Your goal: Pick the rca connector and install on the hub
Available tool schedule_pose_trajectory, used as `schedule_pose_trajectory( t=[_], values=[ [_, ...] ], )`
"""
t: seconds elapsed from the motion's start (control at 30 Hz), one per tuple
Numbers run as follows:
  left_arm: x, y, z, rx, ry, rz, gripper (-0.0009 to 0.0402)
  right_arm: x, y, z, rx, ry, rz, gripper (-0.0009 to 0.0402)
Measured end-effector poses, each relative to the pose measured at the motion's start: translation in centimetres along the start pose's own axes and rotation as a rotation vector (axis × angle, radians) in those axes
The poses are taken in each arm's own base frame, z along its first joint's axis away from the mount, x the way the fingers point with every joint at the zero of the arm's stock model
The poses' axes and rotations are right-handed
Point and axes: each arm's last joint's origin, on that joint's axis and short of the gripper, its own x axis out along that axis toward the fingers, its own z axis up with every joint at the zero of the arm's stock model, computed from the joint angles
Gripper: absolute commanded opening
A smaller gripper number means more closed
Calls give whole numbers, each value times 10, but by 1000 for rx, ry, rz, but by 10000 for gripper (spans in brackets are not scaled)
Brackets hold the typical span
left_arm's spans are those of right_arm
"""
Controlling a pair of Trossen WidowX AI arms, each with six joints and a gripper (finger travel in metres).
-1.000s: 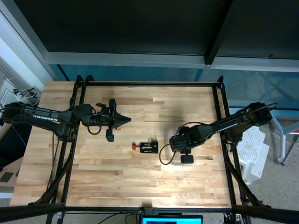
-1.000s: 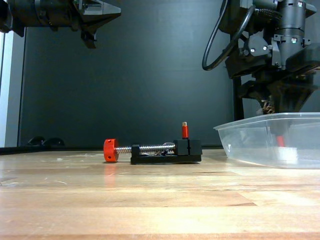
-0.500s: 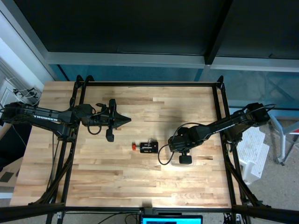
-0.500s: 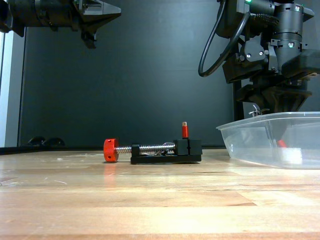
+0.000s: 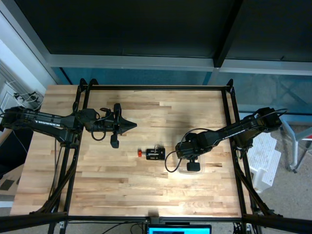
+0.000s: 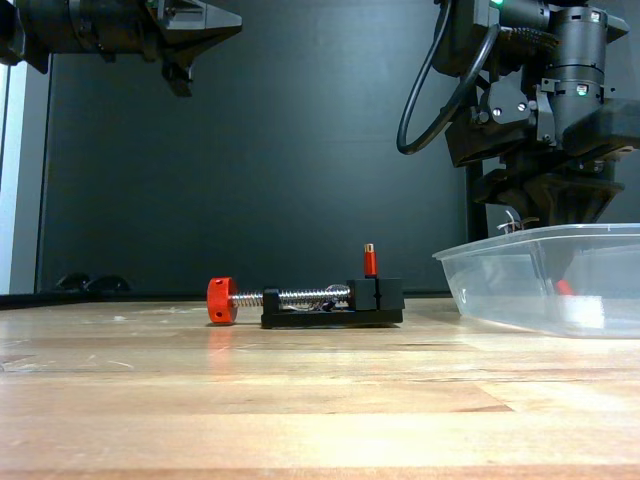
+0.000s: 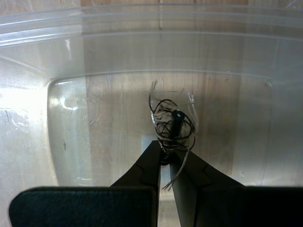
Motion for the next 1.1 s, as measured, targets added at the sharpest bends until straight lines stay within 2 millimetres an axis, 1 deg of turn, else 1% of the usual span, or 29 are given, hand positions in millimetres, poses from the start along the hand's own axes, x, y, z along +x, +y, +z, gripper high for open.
schedule_pose_trajectory(
  t=[0.33,0.7,0.87,1.1],
  values=[
    [0,0,0,0,0,0,0,-1,0,0,0,-5,-13,0],
    [0,0,0,0,0,0,0,-21,-2,-3,4,-79,0,0],
    [0,0,0,0,0,0,0,-29,-5,-10,7,-128,-14,0],
    [0,0,0,0,0,0,0,-37,-7,-22,20,-223,11,0]
  ],
)
